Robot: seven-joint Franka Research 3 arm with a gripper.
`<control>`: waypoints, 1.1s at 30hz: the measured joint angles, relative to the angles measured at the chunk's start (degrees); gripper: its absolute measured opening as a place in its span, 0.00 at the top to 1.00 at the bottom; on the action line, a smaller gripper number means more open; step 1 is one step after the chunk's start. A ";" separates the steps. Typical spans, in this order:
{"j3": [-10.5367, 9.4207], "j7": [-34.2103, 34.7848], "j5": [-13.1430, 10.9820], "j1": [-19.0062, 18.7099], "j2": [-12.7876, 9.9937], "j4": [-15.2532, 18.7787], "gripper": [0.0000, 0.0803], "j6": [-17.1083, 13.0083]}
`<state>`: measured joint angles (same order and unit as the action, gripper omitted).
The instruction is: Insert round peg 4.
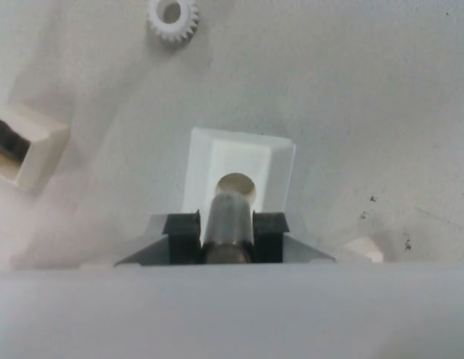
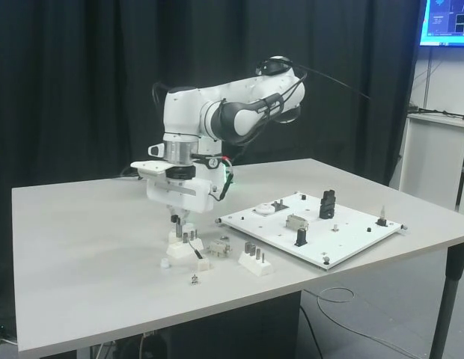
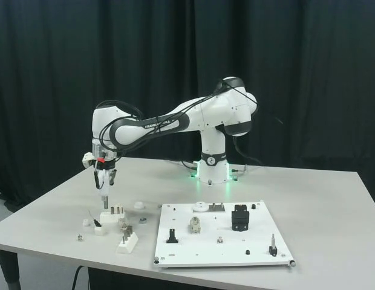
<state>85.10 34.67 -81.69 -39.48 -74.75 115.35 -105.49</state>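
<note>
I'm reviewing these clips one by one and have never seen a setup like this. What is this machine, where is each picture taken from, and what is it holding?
The machine is a white robot arm with seven joints, bolted to a grey table. Two pictures come from cameras standing in the room, at different angles. The third comes from a camera on the arm's wrist, looking down past its fingertips.

At the arm's end is a gripper with two black fingers. They are shut on a round grey peg, held upright over a small white holder block with a round hole.

Also on the table: a white board carrying several small fittings, another white block with pegs standing in it, and a little white gear.
</note>
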 joint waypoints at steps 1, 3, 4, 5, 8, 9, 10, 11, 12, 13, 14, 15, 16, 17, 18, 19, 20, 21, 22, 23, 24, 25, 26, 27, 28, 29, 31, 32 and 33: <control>-0.03 -0.06 0.00 0.04 0.00 0.00 0.82 -0.03; -0.07 -0.18 0.00 0.09 0.00 0.00 0.82 -0.10; -0.10 -0.26 0.00 0.11 0.00 0.00 0.82 -0.15; -0.13 -0.34 0.00 0.13 0.00 0.00 0.82 -0.22; -0.23 -0.53 -0.01 0.18 0.00 0.00 0.82 -0.49; -0.25 -0.56 -0.01 0.19 0.00 0.00 0.82 -0.59; -0.29 -0.61 -0.01 0.21 0.00 0.00 0.82 -0.72; -0.33 -0.67 -0.01 0.23 0.00 0.00 0.82 -0.83; -0.36 -0.74 -0.01 0.26 0.00 0.00 0.82 -0.91; -0.39 -0.83 -0.01 0.28 0.00 0.00 0.82 -0.97; -0.42 -0.92 -0.01 0.31 0.00 0.00 0.82 -1.03; -0.45 -1.02 -0.01 0.34 0.00 0.00 0.82 -1.09; -0.49 -1.12 -0.01 0.37 0.00 0.00 0.82 -1.15; -0.52 -1.21 -0.01 0.41 0.00 0.00 0.82 -1.21; -0.55 -1.29 -0.01 0.44 0.00 0.00 0.82 -1.25; -0.58 -1.41 -0.01 0.48 0.00 0.00 0.82 -1.31; -0.61 -1.55 -0.03 0.51 0.00 0.00 0.82 -1.35; -0.64 -1.74 -0.04 0.53 0.00 0.00 0.82 -1.39; -0.65 -1.92 -0.04 0.55 0.00 0.00 0.82 -1.42; -0.67 -2.10 -0.04 0.57 0.00 0.00 0.82 -1.46; -0.68 -2.24 -0.05 0.58 0.00 0.00 0.82 -1.51; -0.68 -2.33 -0.05 0.60 0.00 0.00 0.82 -1.54; -0.69 -2.41 -0.05 0.61 0.00 0.00 0.82 -1.58; -0.69 -2.50 -0.05 0.61 0.00 0.00 0.82 -1.63; -0.70 -2.58 -0.05 0.62 0.00 0.00 0.82 -1.68; -0.70 -2.65 -0.05 0.62 0.00 0.00 0.82 -1.75; -0.71 -2.79 -0.05 0.62 0.00 0.00 0.82 -1.87; -0.71 -2.88 -0.05 0.62 0.00 0.00 0.82 -1.90; -0.71 -3.05 -0.05 0.62 0.00 0.00 0.82 -1.93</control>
<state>84.39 31.62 -81.74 -38.87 -74.75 115.35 -107.42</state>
